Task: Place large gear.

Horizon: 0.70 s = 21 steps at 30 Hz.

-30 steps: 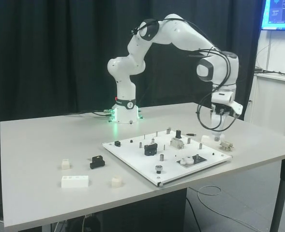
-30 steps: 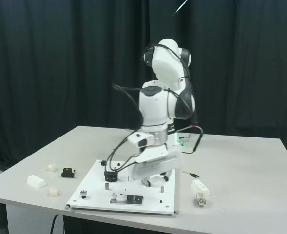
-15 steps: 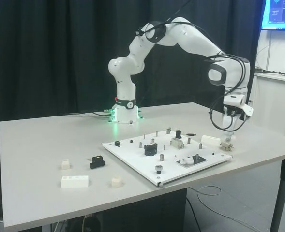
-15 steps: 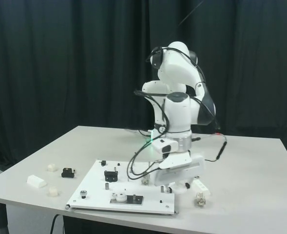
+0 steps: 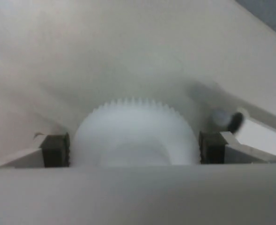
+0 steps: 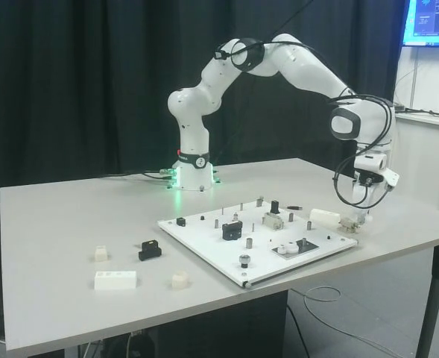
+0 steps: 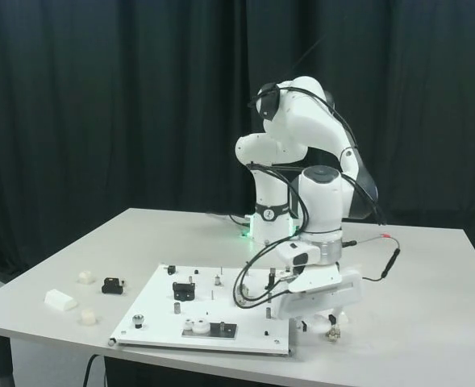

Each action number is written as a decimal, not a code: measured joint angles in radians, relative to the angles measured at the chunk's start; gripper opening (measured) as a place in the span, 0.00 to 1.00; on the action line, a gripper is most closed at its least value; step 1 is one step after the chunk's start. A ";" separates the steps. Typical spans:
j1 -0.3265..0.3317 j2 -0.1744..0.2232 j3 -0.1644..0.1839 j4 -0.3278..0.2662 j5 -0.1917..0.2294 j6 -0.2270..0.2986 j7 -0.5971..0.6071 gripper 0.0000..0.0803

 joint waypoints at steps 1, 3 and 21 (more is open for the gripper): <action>0.003 0.005 0.000 0.005 0.000 0.000 0.002 0.74; 0.008 0.015 0.000 0.015 0.000 0.000 0.006 0.74; 0.039 0.097 0.001 0.099 0.006 -0.001 0.043 0.74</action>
